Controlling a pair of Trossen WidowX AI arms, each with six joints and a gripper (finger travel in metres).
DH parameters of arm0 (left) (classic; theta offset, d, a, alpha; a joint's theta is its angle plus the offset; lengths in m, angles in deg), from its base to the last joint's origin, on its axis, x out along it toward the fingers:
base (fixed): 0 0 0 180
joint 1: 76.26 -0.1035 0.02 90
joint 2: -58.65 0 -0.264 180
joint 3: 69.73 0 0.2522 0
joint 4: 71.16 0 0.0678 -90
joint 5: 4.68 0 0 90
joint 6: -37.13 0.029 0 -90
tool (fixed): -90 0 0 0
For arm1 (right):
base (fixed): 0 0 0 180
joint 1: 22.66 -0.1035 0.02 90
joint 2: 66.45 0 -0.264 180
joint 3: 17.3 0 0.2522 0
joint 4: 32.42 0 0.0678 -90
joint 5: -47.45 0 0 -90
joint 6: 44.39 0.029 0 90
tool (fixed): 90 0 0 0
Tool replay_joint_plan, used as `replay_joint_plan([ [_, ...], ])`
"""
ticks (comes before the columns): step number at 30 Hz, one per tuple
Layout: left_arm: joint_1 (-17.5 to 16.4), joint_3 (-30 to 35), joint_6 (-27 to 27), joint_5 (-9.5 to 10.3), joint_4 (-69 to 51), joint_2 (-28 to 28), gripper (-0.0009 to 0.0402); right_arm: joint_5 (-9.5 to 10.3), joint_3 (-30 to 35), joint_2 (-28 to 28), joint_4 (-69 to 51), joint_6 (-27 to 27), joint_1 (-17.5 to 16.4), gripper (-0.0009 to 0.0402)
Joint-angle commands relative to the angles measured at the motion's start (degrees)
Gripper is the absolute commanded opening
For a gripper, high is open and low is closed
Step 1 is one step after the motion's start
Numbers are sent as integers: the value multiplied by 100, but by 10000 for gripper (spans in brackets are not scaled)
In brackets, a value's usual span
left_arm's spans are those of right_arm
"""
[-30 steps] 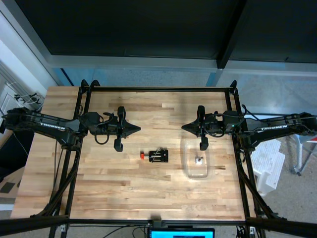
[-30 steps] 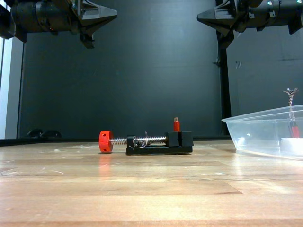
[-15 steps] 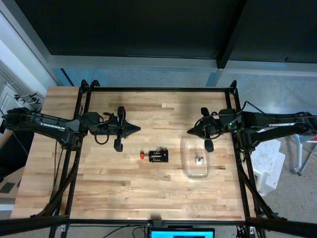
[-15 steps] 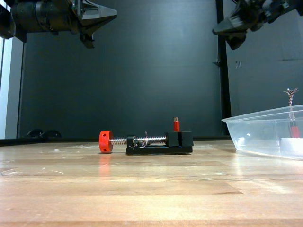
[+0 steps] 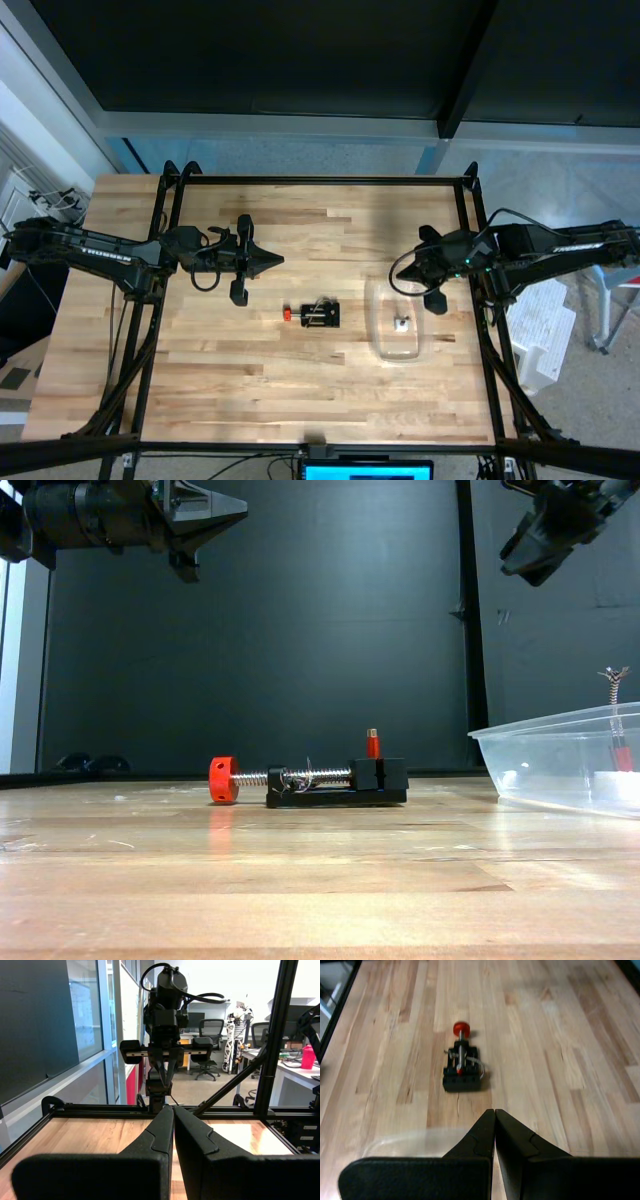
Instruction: Pick the RCA connector and install on taskboard
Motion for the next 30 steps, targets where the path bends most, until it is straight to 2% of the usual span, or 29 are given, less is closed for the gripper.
replay_joint_plan([
  [1,0,2,2,-2,-2,2,0,-13,66,2,-308,221,-232,0],
  [15,-2,2,2,-2,0,2,0,-168,72,4,-1414,1139,-1211,0],
  [20,-2,2,2,-2,0,2,0,-367,72,42,-1617,1427,-1550,0],
  [30,0,2,2,-2,0,2,0,-313,59,562,-1827,1480,-1635,1],
])
